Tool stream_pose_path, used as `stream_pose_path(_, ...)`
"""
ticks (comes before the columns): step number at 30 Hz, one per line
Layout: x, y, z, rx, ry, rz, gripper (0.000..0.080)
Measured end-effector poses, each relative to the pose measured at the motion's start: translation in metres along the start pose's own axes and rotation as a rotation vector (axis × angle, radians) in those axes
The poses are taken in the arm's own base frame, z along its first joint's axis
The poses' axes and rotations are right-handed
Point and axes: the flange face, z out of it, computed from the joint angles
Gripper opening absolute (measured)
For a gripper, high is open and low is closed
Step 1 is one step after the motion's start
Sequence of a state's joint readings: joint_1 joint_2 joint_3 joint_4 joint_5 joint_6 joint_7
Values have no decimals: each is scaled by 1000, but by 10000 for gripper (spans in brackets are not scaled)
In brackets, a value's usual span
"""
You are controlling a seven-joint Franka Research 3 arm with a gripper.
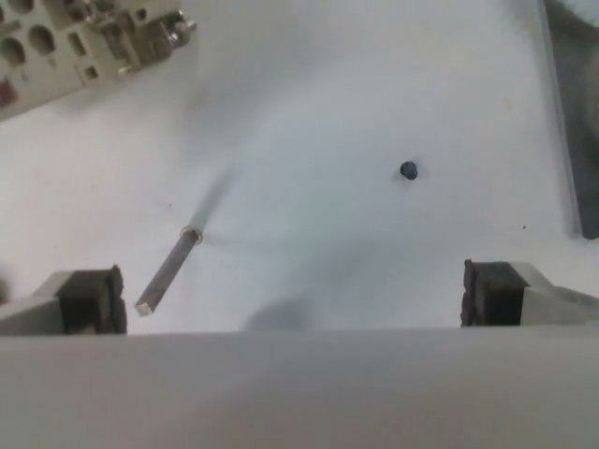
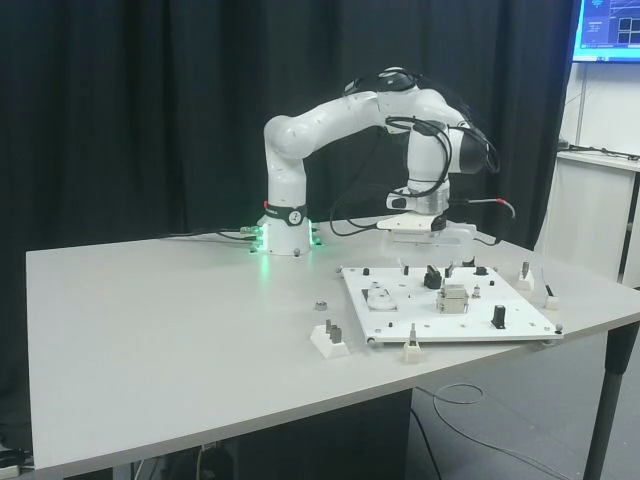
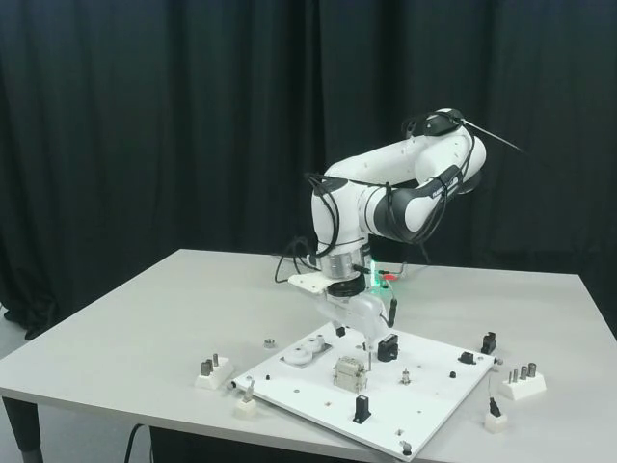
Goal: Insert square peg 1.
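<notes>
In the wrist view a thin grey peg (image 1: 168, 271) stands upright on the white board (image 1: 356, 112), off to one side of the gap between my fingers. My gripper (image 1: 292, 296) is open, its black pads (image 1: 94, 299) spread wide with nothing between them. From the room views the gripper (image 2: 425, 240) (image 3: 349, 311) hangs a little above the back part of the white board (image 2: 470, 325) (image 3: 434, 395), pointing down.
A white block with round holes and a metal connector (image 1: 94, 37) lies beyond the peg. A small black screw head (image 1: 408, 170) is on the board. Black and grey fixtures stand on the board (image 2: 452, 297). Small white peg holders (image 2: 328, 340) (image 3: 521, 381) sit on the grey table.
</notes>
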State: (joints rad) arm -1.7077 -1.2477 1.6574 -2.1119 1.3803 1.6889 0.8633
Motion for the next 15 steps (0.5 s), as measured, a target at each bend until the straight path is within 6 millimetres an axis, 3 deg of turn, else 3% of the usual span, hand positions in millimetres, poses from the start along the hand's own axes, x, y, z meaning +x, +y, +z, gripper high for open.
stream_pose_path(15,-2,4,3,-33,-3,12,800)
